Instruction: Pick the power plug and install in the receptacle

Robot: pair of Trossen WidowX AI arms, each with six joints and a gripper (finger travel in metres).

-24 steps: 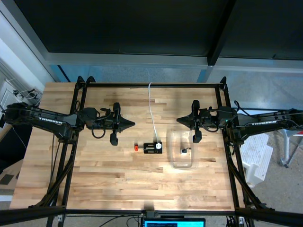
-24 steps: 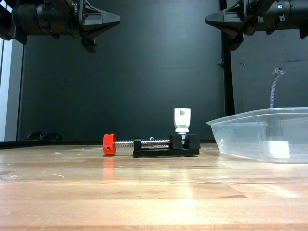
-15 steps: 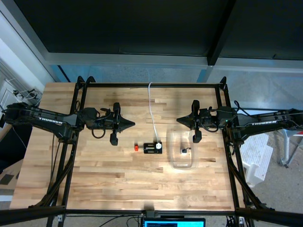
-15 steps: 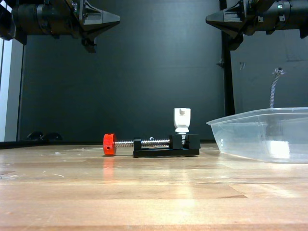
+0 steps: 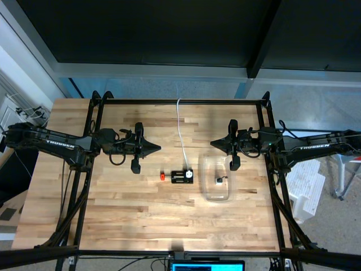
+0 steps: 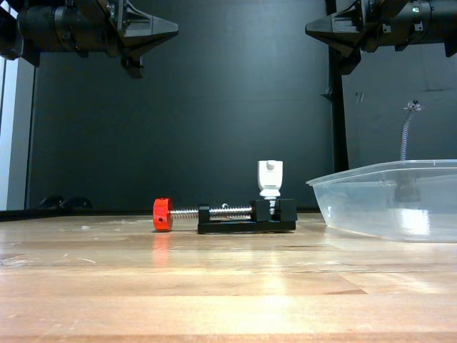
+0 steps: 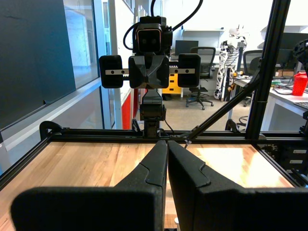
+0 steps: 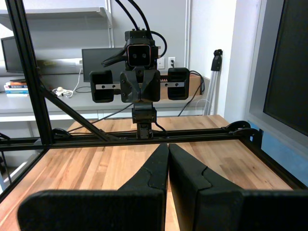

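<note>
The power plug (image 5: 219, 180) is a tiny black piece lying inside the clear plastic tray (image 5: 206, 195). The receptacle (image 5: 189, 174) is a small white socket standing upright (image 6: 269, 177) in a black vise, with its thin white cable (image 5: 181, 132) running to the table's far edge. My left gripper (image 5: 158, 148) hovers high over the table, left of the vise, shut and holding nothing (image 7: 167, 142). My right gripper (image 5: 212, 144) hovers above the tray's far end, also shut with nothing in it (image 8: 168, 144). The two grippers point at each other.
The black vise (image 6: 246, 216) has a red-orange knob (image 6: 162, 214) on its left end. The tray's wall (image 6: 385, 204) stands right of the vise. A black frame (image 5: 180, 102) rims the wooden table.
</note>
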